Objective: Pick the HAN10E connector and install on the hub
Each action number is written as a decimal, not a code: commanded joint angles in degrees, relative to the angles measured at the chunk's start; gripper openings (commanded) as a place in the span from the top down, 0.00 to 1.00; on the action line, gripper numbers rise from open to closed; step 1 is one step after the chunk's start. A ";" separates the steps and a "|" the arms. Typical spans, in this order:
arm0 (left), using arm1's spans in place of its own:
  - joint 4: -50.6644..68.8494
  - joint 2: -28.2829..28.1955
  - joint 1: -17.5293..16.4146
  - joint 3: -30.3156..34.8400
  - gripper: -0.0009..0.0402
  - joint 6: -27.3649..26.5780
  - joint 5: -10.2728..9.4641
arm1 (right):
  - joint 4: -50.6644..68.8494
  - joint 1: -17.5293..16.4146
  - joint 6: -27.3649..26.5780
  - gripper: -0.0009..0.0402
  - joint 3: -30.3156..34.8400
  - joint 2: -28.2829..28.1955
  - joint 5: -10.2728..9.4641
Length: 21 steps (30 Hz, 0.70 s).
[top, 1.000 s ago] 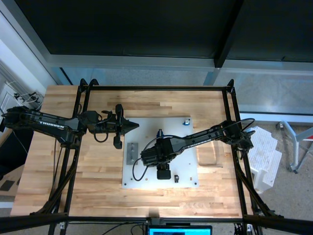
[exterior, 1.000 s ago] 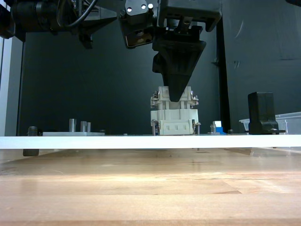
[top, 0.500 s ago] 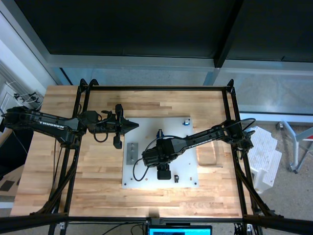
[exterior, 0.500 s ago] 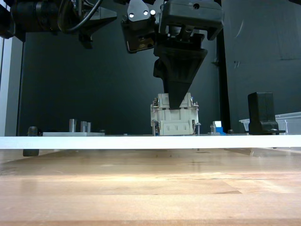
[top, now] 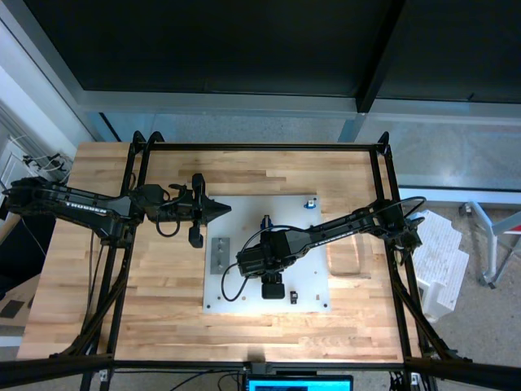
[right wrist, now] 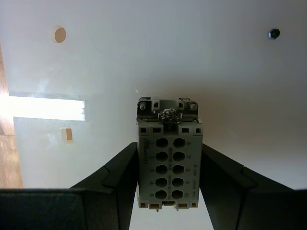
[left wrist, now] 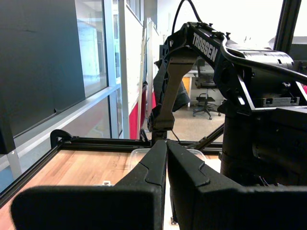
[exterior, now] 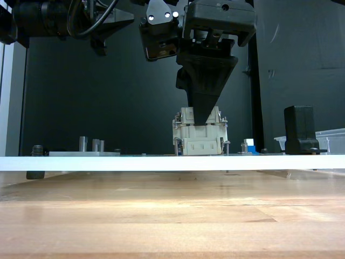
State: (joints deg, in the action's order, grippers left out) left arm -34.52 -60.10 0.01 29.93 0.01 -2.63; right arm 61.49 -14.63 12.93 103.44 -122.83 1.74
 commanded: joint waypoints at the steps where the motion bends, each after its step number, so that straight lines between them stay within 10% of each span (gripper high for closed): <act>1: 0.00 0.00 0.00 0.02 0.98 0.00 0.02 | -0.11 0.00 0.04 0.93 -0.09 0.07 -0.28; 21: 0.00 0.00 -0.02 0.02 0.98 0.00 0.00 | -0.31 -0.09 0.33 0.29 -0.15 3.32 -0.26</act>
